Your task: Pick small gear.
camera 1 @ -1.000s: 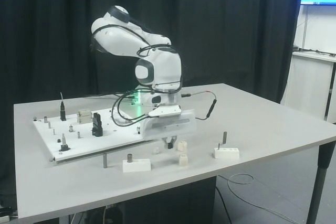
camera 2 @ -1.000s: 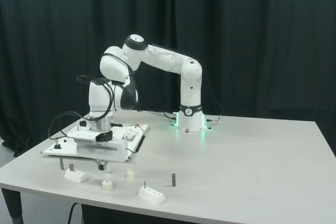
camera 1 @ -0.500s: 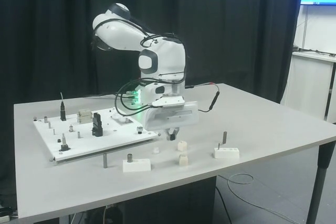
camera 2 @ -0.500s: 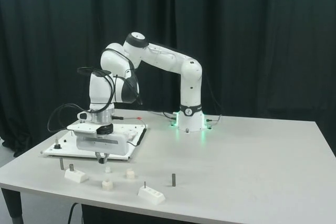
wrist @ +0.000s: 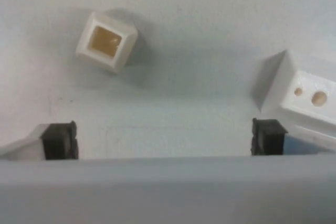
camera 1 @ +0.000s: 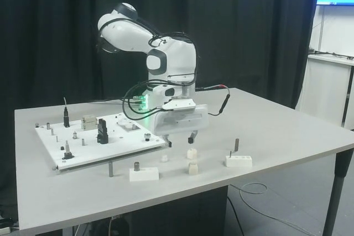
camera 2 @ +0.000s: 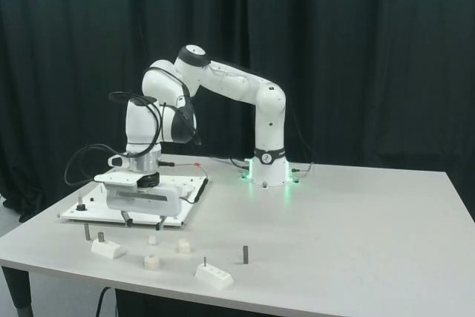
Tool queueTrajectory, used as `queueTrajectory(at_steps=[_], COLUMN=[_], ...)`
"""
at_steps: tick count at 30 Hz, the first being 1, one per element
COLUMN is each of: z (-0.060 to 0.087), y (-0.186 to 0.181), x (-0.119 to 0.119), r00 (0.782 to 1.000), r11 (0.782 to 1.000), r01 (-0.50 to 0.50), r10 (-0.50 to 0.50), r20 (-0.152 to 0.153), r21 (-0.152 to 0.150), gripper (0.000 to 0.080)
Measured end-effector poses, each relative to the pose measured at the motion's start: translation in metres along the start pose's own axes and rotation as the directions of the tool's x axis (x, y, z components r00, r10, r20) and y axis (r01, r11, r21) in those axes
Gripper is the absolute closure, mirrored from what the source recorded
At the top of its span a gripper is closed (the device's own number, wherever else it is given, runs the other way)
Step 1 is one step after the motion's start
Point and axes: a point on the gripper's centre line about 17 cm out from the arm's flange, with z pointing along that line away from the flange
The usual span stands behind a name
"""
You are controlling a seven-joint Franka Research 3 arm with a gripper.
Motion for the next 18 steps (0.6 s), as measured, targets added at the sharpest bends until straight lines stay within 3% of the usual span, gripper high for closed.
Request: queueTrajectory(at_steps=[4, 5, 13, 18], z=[-0.002, -0.002, -0.006, -0.004], y=[0.004, 0.005, 0.017, 0.022], x=[-0.005, -0.006, -0.027, -0.044], r00=[1.0, 1.0, 0.996, 0.992], r11=[1.0, 1.0, 0.999, 0.999], r01=[0.009, 0.013, 0.031, 0.027], r10=[-0.009, -0.013, -0.028, -0.024], r20=[0.017, 0.022, 0.088, 0.127], r21=[-0.007, -0.01, -0.035, -0.028], gripper=[0.0131, 0.0024, 0.0008, 0.0008])
